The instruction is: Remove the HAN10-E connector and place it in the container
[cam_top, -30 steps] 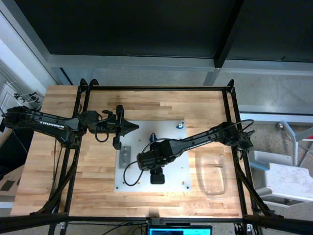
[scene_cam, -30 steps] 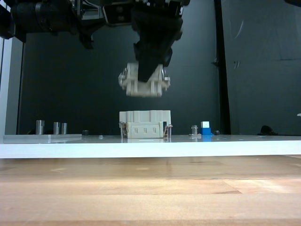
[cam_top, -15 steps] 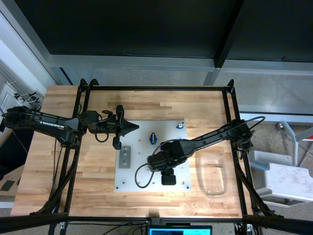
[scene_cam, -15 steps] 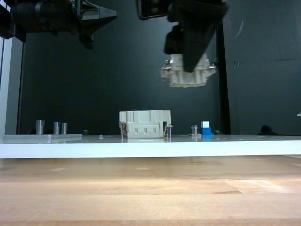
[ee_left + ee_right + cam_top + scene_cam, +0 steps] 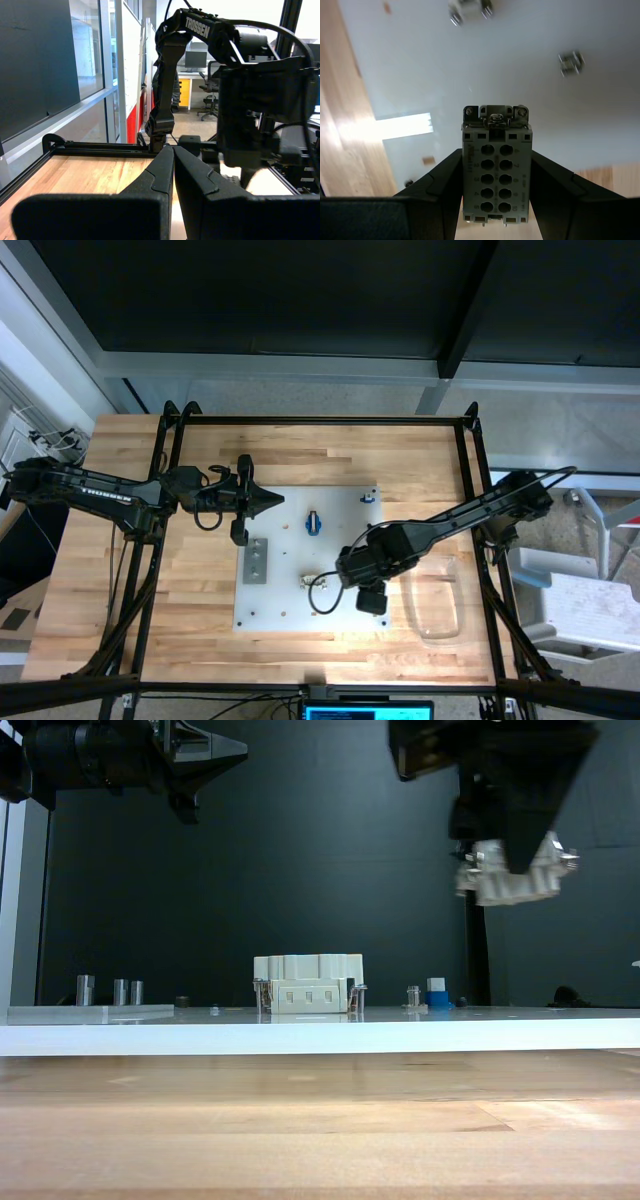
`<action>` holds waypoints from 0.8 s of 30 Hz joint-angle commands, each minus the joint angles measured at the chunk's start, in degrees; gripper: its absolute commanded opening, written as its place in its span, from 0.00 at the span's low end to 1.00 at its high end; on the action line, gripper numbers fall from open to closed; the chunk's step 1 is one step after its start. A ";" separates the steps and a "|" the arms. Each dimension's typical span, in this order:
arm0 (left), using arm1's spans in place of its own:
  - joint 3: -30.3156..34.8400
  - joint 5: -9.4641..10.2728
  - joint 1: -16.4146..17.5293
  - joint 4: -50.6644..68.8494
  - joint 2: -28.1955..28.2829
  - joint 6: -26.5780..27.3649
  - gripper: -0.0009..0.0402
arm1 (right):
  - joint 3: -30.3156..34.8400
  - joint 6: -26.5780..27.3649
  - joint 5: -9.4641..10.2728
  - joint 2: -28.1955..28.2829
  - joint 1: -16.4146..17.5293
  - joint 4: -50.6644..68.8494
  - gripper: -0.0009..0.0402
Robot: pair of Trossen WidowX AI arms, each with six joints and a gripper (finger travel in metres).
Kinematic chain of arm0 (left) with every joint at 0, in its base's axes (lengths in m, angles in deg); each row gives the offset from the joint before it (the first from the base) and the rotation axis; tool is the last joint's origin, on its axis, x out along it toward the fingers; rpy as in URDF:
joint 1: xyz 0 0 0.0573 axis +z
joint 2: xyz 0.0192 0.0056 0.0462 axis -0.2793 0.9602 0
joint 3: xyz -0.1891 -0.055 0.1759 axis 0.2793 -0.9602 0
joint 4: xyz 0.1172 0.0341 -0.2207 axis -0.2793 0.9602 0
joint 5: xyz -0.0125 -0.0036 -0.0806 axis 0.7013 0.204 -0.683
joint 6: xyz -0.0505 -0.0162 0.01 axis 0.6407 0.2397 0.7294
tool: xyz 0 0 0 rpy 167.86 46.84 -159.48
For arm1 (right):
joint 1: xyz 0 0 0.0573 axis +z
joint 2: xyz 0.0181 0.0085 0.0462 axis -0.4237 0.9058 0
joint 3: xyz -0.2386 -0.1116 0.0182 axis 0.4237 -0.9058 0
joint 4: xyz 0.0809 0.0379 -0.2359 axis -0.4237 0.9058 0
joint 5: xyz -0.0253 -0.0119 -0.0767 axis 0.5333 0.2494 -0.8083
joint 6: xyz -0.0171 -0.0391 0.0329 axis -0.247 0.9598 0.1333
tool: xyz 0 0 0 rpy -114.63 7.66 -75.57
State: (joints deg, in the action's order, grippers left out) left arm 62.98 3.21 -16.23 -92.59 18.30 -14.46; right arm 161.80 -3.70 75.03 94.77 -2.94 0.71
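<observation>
White capitals spelling "TROSSEN" run along the black right arm (image 5: 196,27) in the left wrist view. The same white lettering shows on the left arm (image 5: 100,496) from above. Tiny digits sit beside the holes on the connector's face, too small to read. The right gripper (image 5: 517,868) pinches the small light-grey rectangular HAN10-E connector (image 5: 496,167) between its two black fingers (image 5: 445,182), one on each long side. The connector's face carries ten round dark holes in two columns of five, and a silvery metal screw clamp (image 5: 495,117) sits at one short end. Seen level along the table, the connector hangs from this gripper high in the air, slightly tilted, well above the white square board (image 5: 300,1032). From above, the right gripper is over the board's right edge. The clear plastic rectangular container (image 5: 436,598) lies on the wooden table (image 5: 150,620) just beside the gripper on its right, and a light-grey housing (image 5: 307,985) stands on the board well apart on its left. A small blue upright piece (image 5: 437,991) stands on the board below the gripper and a little to its left. The left gripper (image 5: 173,155) has its black fingers pressed together with nothing between them. It hovers high near the board's far left corner, and a flat grey metal block (image 5: 257,560) lies on the board near it, toward the table's near edge.
</observation>
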 commanded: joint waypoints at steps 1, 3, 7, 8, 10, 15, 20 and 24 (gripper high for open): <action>0.02 -0.02 0.02 -0.02 0.02 -0.02 0.02 | -4.15 -2.32 -0.04 -2.82 1.29 -0.68 0.07; 0.02 -0.02 0.00 -0.02 0.02 -0.02 0.02 | -6.40 -3.56 -0.13 -4.39 2.25 -0.90 0.07; 0.02 -0.02 0.00 -0.02 0.02 -0.02 0.02 | -10.51 -5.70 -0.59 -7.26 4.39 -1.55 0.07; 0.02 -0.02 0.02 -0.02 0.02 -0.02 0.02 | -11.45 -6.47 -1.18 -8.02 4.94 -1.57 0.07; 0.02 -0.02 0.02 -0.02 0.02 -0.02 0.02 | -13.40 -7.45 -1.66 -9.64 5.97 -2.27 0.07; 0.02 -0.02 0.00 -0.02 0.02 -0.02 0.02 | -17.11 -10.38 -1.75 -12.87 8.20 -2.93 0.07; 0.02 -0.02 0.02 0.00 0.02 -0.02 0.02 | -20.13 -12.83 -2.34 -15.04 10.84 -3.32 0.07; 0.02 -0.02 0.02 -0.02 0.02 -0.02 0.02 | -22.12 -14.12 -3.23 -16.48 13.31 -3.74 0.07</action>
State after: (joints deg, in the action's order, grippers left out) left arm 62.98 3.21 -16.23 -92.59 18.30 -14.46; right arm 140.25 -17.60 71.92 78.68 9.70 -2.79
